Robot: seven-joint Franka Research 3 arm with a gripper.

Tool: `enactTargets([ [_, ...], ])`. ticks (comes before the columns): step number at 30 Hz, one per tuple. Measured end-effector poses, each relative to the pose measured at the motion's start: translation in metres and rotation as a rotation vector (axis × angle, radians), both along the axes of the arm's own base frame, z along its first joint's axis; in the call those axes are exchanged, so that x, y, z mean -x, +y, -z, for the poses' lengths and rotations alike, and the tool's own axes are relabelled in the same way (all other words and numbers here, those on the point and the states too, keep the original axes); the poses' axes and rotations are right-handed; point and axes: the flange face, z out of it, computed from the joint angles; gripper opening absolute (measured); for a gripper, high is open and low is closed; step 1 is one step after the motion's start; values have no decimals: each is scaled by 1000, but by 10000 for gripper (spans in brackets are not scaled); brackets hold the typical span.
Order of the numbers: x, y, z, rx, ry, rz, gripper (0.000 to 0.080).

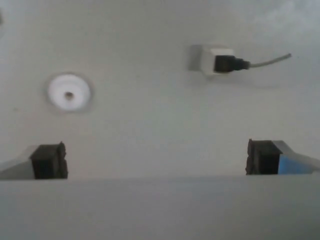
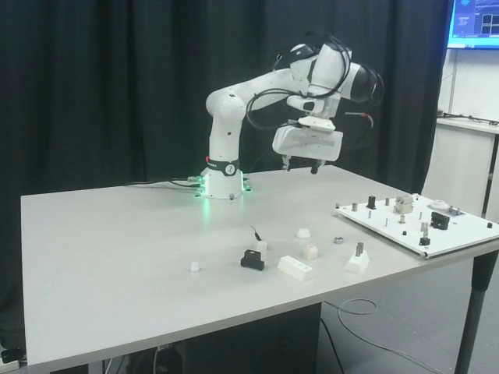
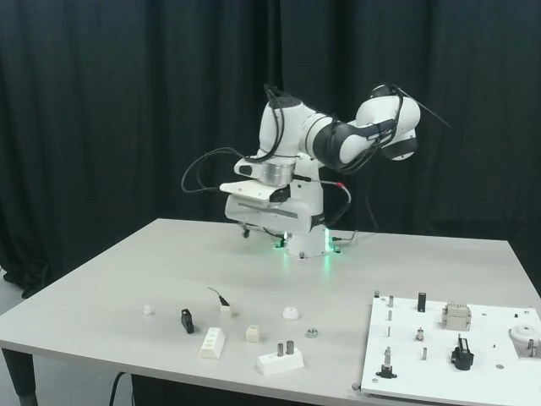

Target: Pick USB.

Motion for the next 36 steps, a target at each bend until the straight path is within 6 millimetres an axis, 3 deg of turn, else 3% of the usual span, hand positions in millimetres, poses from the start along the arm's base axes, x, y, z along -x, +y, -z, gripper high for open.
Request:
enactTargets([
  [14, -1, -62, 28, -6, 61, 6, 800],
  [24, -2, -94, 42, -117, 76, -6, 800],
  [36, -29, -120, 63, -164, 111, 2, 800],
])
